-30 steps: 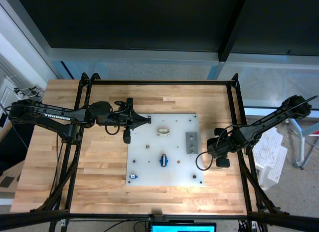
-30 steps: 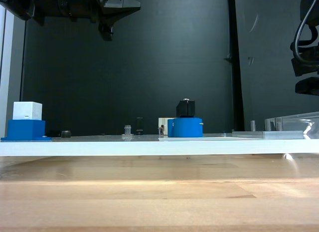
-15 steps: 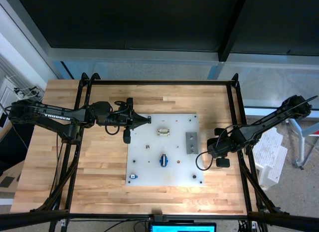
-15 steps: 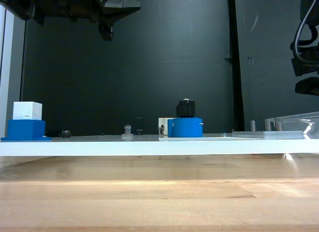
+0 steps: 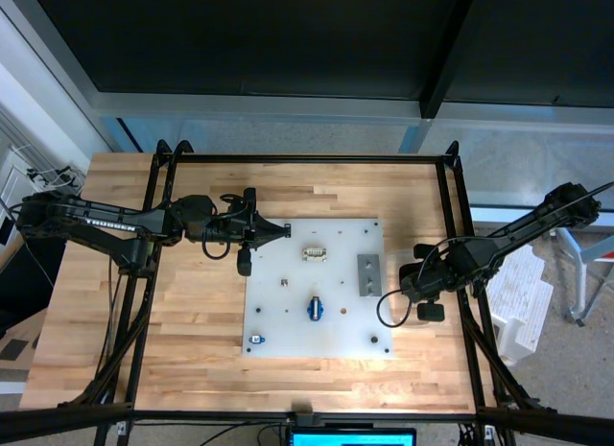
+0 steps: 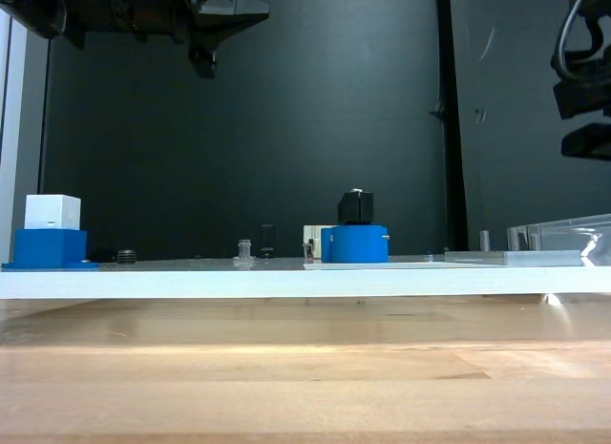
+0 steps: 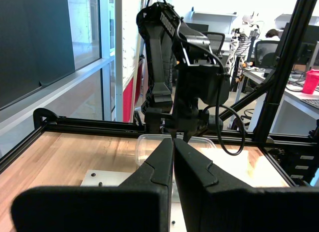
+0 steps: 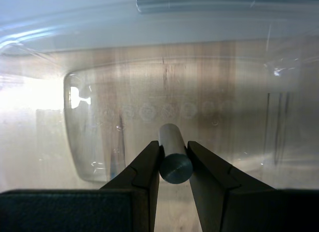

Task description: Pick the 16mm cylinder and install on the taskboard

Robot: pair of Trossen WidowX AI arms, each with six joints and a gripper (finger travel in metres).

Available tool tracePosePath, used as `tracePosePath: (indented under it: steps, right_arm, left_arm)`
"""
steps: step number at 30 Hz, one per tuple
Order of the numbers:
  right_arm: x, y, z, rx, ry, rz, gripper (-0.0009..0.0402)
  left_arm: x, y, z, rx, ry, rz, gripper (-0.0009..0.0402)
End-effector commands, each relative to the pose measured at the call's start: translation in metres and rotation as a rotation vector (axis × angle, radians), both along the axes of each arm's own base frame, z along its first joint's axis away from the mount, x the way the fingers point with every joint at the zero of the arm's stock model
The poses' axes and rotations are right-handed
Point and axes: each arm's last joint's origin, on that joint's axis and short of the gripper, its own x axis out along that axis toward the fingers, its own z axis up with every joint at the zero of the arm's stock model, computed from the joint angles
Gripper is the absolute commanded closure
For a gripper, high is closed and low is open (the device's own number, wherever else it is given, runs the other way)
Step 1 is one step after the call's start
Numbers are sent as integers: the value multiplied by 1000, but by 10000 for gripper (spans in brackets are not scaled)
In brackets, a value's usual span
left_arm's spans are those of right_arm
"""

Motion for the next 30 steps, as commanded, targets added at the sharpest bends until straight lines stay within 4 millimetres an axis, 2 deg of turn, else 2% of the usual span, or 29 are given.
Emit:
tracePosePath:
  steps: [1, 11, 30]
  right_arm:
    - [1, 0, 8, -2, 3, 0, 393]
    - [5, 2, 28, 8, -18, -2, 393]
    - [14, 6, 37, 11, -23, -5, 393]
  left_arm:
    - [0, 0, 0, 0, 0, 0, 393]
    - [0, 0, 0, 0, 0, 0, 393]
    - [0, 0, 0, 0, 0, 0, 393]
